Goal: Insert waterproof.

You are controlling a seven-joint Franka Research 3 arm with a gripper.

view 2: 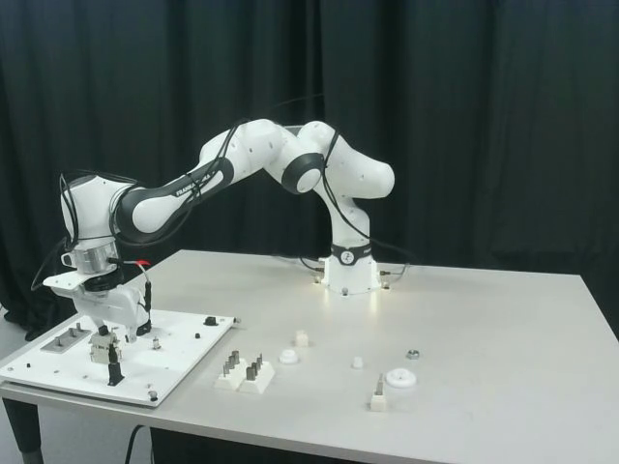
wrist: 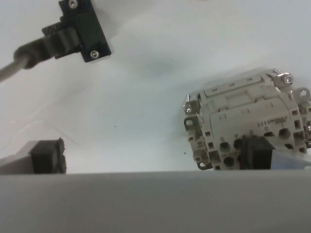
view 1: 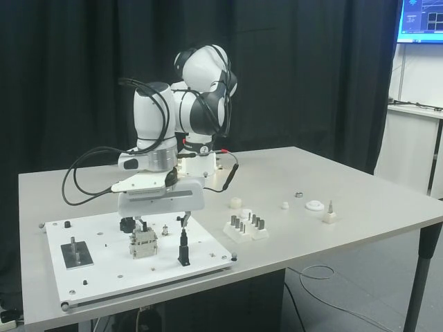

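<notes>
A light grey multi-pin connector housing [wrist: 243, 121] with screws at its corners stands on the white board [view 1: 208, 259]. A black plug on a grey cable [wrist: 73, 31] lies apart from it on the board. My gripper [wrist: 149, 156] hangs low over the board, open, with nothing held between the fingers. One black fingertip [wrist: 252, 153] is right at the housing's near side, while the other fingertip [wrist: 46, 156] stands far from it over bare board. The first room view puts the gripper [view 1: 149, 225] just above the housing [view 1: 142, 243]; the second room view shows the same gripper [view 2: 102, 331].
A black upright part [view 1: 184, 250] stands on the board near its front edge. A grey metal plate with a post [view 1: 75, 253] sits toward the board's left end. Off the board are white pin holders [view 1: 246, 227] and small white parts [view 1: 315, 205].
</notes>
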